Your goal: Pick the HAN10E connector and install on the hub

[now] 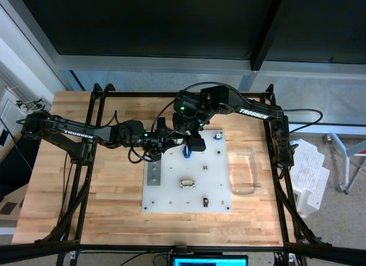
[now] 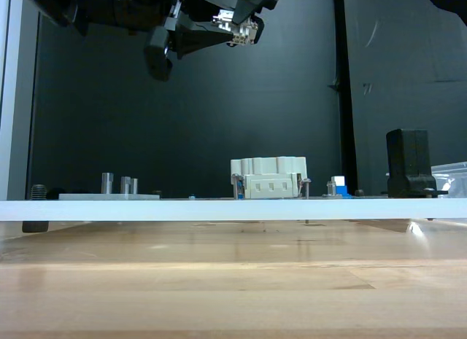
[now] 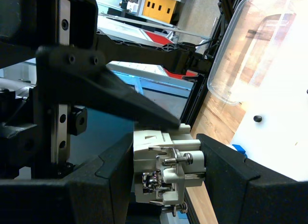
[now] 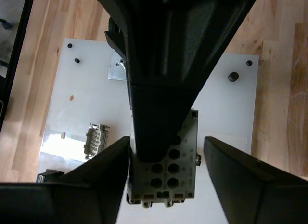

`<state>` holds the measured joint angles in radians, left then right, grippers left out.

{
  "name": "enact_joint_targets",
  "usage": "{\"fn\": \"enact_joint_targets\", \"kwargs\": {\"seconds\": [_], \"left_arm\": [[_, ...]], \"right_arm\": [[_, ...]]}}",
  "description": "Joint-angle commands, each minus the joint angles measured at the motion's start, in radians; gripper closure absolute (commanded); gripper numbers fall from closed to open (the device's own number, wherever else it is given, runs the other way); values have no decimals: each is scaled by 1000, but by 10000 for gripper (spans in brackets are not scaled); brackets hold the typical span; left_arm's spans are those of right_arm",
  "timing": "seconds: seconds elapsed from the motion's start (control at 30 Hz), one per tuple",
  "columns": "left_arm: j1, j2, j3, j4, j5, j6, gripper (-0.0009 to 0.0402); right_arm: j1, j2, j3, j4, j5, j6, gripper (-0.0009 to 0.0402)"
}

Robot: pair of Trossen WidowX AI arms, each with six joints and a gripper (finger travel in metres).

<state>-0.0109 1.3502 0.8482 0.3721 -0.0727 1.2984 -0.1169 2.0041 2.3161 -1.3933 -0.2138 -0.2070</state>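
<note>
Nearest us in the low view is the wooden tabletop (image 2: 233, 281), its planks filling the bottom of the frame. In the high view it takes up most of the middle.

Over it we see two black arms. The left arm (image 1: 68, 131) comes in from the left edge and the right arm (image 1: 251, 111) from the upper right. They meet just above the centre of the high view.

The white plate (image 1: 171, 200) lies flat on the tabletop at centre frame, under that meeting point. A clear plastic container (image 1: 243, 173) sits on the wood at the plate's right edge. A grey metal block (image 1: 154, 173) stands on the plate's left side, and a small black part (image 1: 206, 202) sits near its lower edge. The hub (image 1: 187, 185) is on the plate between those two.

The left gripper (image 3: 166, 172) and the right gripper (image 4: 166, 178) are nose to nose in the air, at the top of the low view. The HAN10E connector (image 2: 244, 30) is up there with them, well above the hub and clear of the plate.

The left gripper's fingers (image 3: 96, 185) are clamped on the connector, one against each side. The right gripper's fingers (image 4: 240, 185) are spread to either side of it. One sits close against it, and a sliver of plate shows between it and the other.
</note>
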Motion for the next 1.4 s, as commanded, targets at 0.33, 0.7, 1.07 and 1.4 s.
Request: {"fn": "enact_joint_targets", "kwargs": {"seconds": [0.33, 0.7, 1.07, 1.4], "left_arm": [[0, 0, 0, 1, 0, -2, 381], [0, -2, 0, 0, 3, -56, 237], [-6, -8, 0, -4, -68, -113, 158], [-11, -61, -18, -115, -107, -419, 136]], "right_arm": [[0, 1, 0, -1, 2, -34, 308], [0, 0, 0, -23, 2, -58, 329], [-2, -2, 0, -50, 13, -69, 329], [0, -13, 0, -100, 91, -27, 329]]}}
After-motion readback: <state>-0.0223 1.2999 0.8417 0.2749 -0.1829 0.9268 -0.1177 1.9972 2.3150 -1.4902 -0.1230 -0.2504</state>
